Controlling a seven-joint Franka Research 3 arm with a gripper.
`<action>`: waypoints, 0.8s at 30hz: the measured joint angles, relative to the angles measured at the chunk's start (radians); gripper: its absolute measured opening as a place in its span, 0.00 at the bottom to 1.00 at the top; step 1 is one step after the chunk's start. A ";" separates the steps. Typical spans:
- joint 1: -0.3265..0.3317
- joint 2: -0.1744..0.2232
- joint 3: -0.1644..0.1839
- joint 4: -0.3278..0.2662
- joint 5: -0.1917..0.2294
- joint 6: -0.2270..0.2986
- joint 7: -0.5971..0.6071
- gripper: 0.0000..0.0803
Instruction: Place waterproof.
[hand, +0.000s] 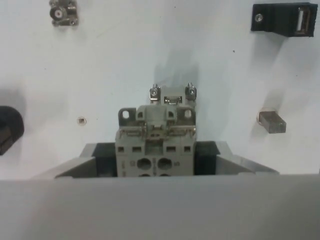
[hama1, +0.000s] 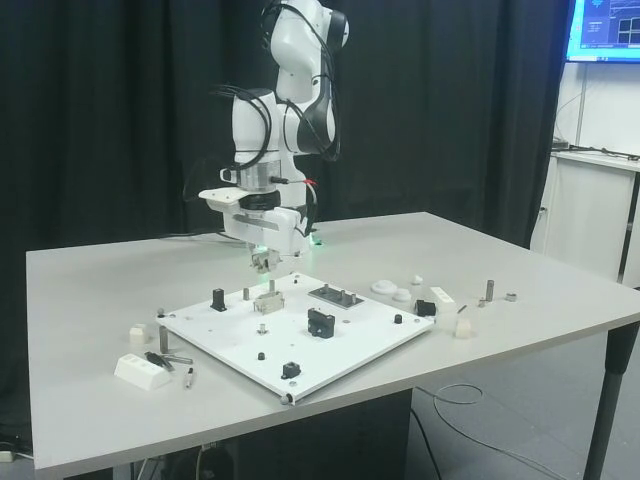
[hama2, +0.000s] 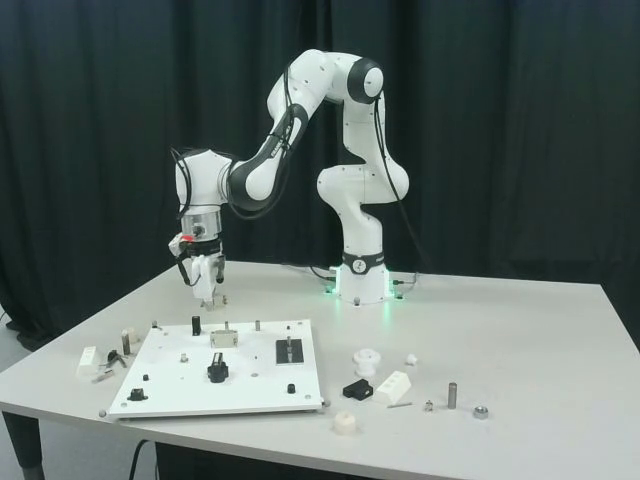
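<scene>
In the wrist view the jaws (hand: 155, 170) are closed on a grey moulded waterproof connector (hand: 155, 142) with round holes in its face and metal tabs at its top, held between the two grey fingers (hand: 75, 167) with black pads, above the flat white board (hand: 125, 60); just beyond the connector's tip a small metal clip with two screws (hand: 172, 94) sits on the board, a black rounded part (hand: 10, 127) lies off to one side, a tiny round insert (hand: 81, 120) is set into the board between that part and the jaws, a metal coaxial socket (hand: 63, 12) and a black block with a socket opening (hand: 285, 20) sit far ahead of the jaws on opposite sides, and a small grey rectangular block (hand: 272, 121) lies beside the connector on the far side from the black rounded part. In the first room view the white arm (hama1: 285, 100) holds the jaws (hama1: 262, 262) above the rear edge of the white board (hama1: 350, 350) on the grey counter (hama1: 100, 290), with a small grey fixture (hama1: 268, 302) just under the jaws, a white block (hama1: 140, 370) well to the left of them, and white round parts (hama1: 392, 290) to the right, beyond the board
</scene>
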 joint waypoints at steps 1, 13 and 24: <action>0.000 0.000 0.000 0.001 -0.002 -0.001 0.000 0.39; 0.000 0.000 -0.001 0.009 -0.012 -0.010 0.008 0.39; 0.000 -0.001 -0.001 0.016 -0.020 -0.019 0.008 0.39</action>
